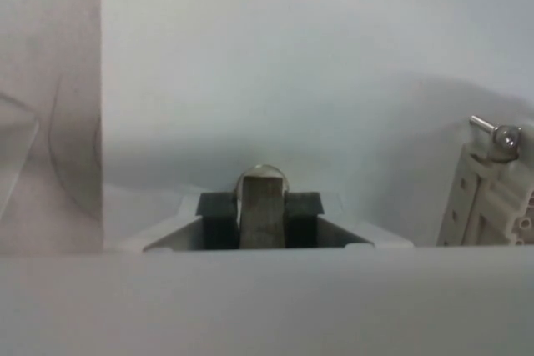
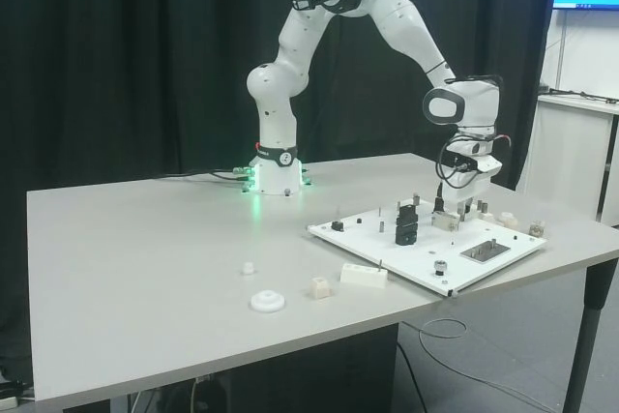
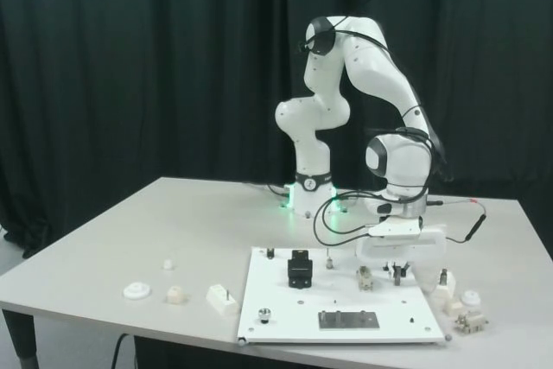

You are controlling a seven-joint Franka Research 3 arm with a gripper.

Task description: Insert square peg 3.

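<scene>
- Square peg point(image 1: 262, 210) sits pinched between the two black fingertips of the hand point(image 1: 260, 221), upright, its end poking out past the pads; wrist view shows this plainly.
- Hand pressed on the peg from both sides, pads point(image 1: 215, 218) touching it; a small round ring shows just behind the peg's end, what it is I cannot tell.
- Hand point(image 2: 455, 208) hangs low over the far part of the white board point(image 2: 368, 239), just above or touching it; room views don't settle which.
- Whether the peg's end has entered any hole: hidden, cannot tell.
- Step, as I judge it: peg carried and lined up over its socket, insertion not visibly done.
- Next move likely calls for squaring the peg's flat sides with the hole, then a straight downward push, little side force; a twisted peg would jam on the rim.
- Black block point(image 2: 405, 222) stands on the board near the hand, apart from it; grey plate point(image 3: 348, 320) lies on the board's near part.
- White fitting with a small metal ball pin point(image 1: 506, 137) shows beside the hand in the wrist view, not touching.
- Off the board on the grey worktop point(image 2: 145, 249): white round disc point(image 2: 267, 302), small cube point(image 2: 318, 286), white bar point(image 2: 363, 274), all well apart from the hand.
- Arm's base point(image 2: 276, 176) glows green at the worktop's back.
</scene>
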